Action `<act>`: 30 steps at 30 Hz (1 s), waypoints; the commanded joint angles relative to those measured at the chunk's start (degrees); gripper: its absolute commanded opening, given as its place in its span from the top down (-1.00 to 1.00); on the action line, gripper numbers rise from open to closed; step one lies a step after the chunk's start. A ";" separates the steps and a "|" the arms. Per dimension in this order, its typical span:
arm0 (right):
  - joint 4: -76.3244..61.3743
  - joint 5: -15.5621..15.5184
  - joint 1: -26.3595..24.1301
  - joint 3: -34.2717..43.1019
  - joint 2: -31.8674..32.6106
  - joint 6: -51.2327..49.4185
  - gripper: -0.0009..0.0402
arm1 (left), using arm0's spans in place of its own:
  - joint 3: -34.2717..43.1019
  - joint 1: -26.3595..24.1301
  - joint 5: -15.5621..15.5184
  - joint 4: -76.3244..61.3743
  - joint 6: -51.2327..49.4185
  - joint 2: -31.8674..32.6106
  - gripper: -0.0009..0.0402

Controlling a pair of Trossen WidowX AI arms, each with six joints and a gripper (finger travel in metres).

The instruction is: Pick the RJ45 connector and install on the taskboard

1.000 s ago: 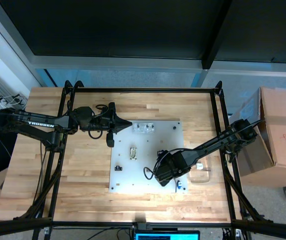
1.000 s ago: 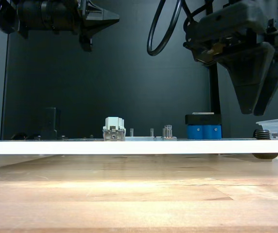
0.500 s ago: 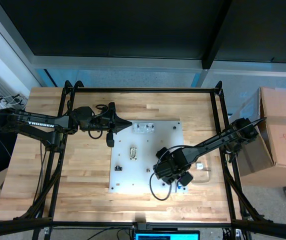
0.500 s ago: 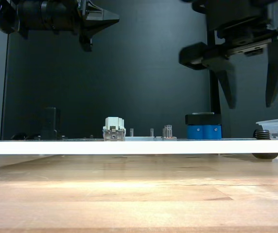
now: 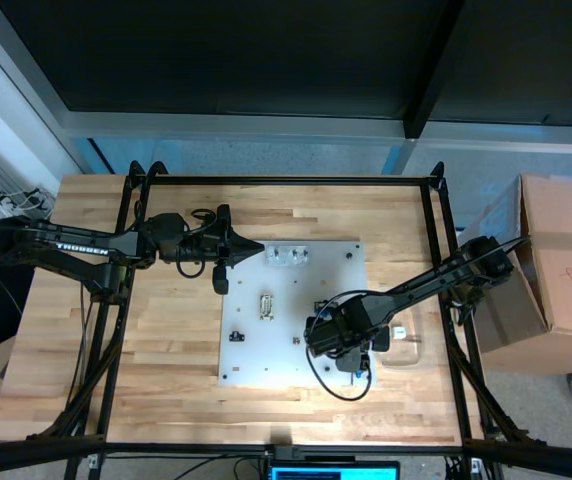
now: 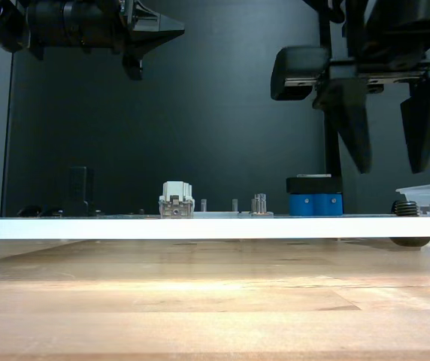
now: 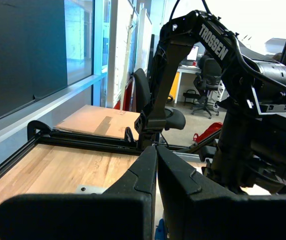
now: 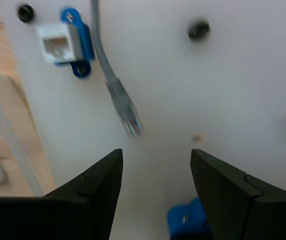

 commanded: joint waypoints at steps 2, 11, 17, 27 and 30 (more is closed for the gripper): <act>2.01 0.02 1.31 -2.45 0.09 -4.00 0.04 | 0.00 0.00 0.00 0.00 0.02 0.02 0.96; 7.26 -0.07 1.57 -6.62 0.07 -4.26 0.06 | 0.00 0.02 0.00 0.02 0.02 0.02 0.96; 7.28 -3.28 1.53 -6.93 0.07 -4.28 0.26 | 0.00 0.00 0.00 0.00 0.02 0.02 0.96; 8.55 -2.80 1.42 -8.98 0.04 -3.45 0.54 | 0.00 0.00 0.00 0.00 0.02 0.02 0.96; 8.57 -2.80 1.40 -9.18 0.04 -1.66 0.60 | 0.00 0.00 0.00 0.02 0.02 0.02 0.96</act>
